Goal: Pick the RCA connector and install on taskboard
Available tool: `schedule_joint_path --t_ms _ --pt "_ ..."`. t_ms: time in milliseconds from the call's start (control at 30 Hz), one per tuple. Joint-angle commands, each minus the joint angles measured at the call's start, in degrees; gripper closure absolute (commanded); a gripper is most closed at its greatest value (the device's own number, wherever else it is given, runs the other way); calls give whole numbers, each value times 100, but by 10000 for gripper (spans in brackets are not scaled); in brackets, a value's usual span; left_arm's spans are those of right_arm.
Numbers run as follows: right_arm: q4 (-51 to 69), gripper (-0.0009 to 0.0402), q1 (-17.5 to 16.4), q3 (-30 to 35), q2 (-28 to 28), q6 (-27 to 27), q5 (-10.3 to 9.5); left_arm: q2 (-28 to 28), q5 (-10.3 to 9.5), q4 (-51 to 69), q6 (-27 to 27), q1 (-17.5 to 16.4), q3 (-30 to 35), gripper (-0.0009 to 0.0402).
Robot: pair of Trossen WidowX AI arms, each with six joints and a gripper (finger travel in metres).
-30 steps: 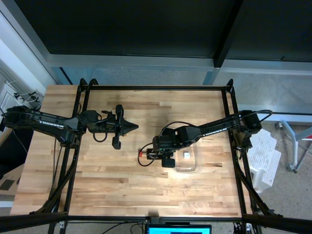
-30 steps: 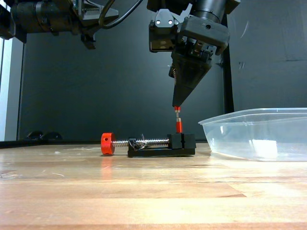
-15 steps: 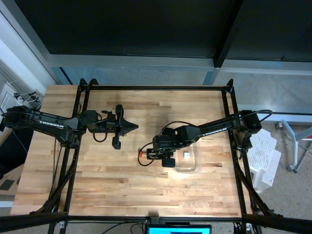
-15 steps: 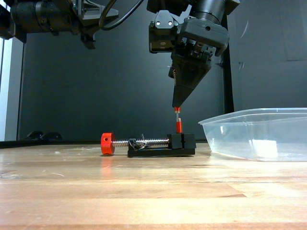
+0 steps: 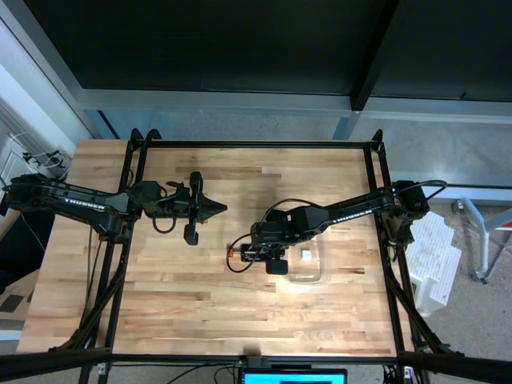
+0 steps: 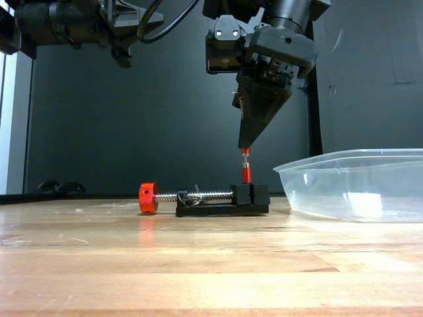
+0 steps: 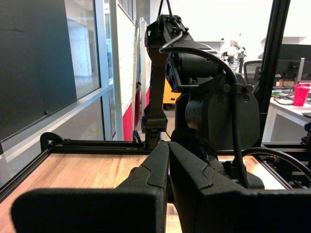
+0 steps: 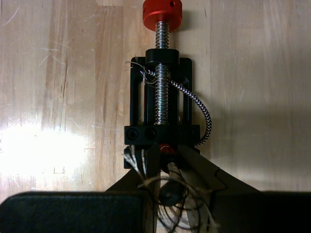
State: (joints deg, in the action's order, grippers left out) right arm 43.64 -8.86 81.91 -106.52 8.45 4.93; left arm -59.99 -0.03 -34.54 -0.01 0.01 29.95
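Because the taskboard (image 6: 221,201) lies flat on the surface (image 6: 198,264) near the front edge with its socket facing up, the connector (image 6: 246,170) has to go in vertically. It stands upright in the black block at the end away from the red knob (image 6: 149,197). The right gripper (image 6: 244,144) points straight down over it. Its fingers (image 8: 206,177) are drawn nearly together on the connector's top end, a hold that keeps the plug plumb for pressing. I judge the plug to be entered but cannot tell whether it is fully home. Just beside the taskboard on the right sits a clear tray (image 6: 350,185), probably kept close for a short carry. Farther back and to the left, the left gripper (image 7: 168,148) hangs above the surface, fingers pressed together and holding nothing, parked well apart from the work.
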Motion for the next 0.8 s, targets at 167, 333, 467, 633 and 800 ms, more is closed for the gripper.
schedule_joint_path --t_ms 167,333,467,633,800 --pt "0 381 -2 -2 0 2 -2 0 0 0 2 0 0 393" --pt "-2 381 0 -13 0 0 0 0 0 0 0 0 0 393" --pt "-52 381 0 -94 0 2 -2 -2 0 0 0 -2 0 393" --pt "-175 381 0 -227 0 4 -2 0 0 0 2 0 0 393" --pt "-315 381 0 -319 0 4 0 0 0 0 2 0 0 393"
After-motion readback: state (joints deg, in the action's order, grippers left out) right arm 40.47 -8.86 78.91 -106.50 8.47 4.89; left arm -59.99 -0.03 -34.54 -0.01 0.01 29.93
